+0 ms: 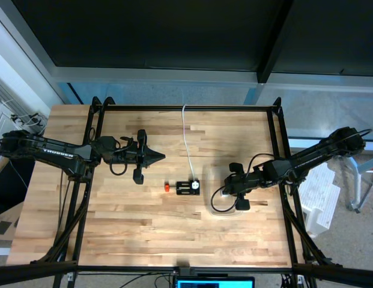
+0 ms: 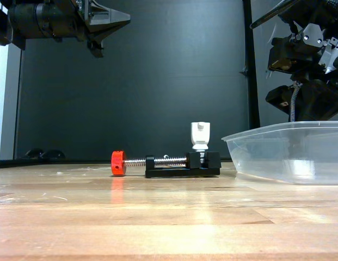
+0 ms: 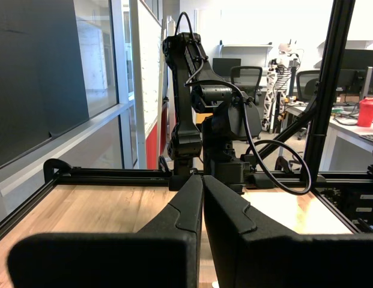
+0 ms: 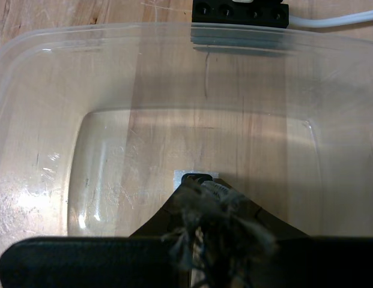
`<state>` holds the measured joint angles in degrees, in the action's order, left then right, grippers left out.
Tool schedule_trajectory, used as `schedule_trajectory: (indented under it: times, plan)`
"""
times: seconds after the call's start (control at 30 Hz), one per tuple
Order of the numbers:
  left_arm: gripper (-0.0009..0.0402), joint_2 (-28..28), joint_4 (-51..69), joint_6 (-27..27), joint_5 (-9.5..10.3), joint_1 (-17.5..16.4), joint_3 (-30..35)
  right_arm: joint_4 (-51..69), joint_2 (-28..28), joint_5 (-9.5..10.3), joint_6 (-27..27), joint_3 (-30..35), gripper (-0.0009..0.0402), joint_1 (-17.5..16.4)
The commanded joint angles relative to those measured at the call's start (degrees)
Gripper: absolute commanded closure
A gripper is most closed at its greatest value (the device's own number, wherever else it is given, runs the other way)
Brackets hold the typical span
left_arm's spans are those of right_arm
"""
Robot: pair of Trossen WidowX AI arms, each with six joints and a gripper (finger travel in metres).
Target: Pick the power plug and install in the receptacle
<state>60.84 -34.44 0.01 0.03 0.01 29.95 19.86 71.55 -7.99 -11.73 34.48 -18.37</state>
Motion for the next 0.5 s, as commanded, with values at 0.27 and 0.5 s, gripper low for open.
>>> schedule_trajectory:
  times: [0.27,0.5]
  plan:
    - [0.0393,0.02,-0.02,0.00,0.00,0.00,0.00,0.48,-1.42,0.00,-0.04,0.59,0.0393,-0.02]
    - [0.0393,0.02,-0.02,0.00,0.00,0.00,0.00,1.05,-2.49,-0.02,-0.04,0.61,0.0393,-0.02]
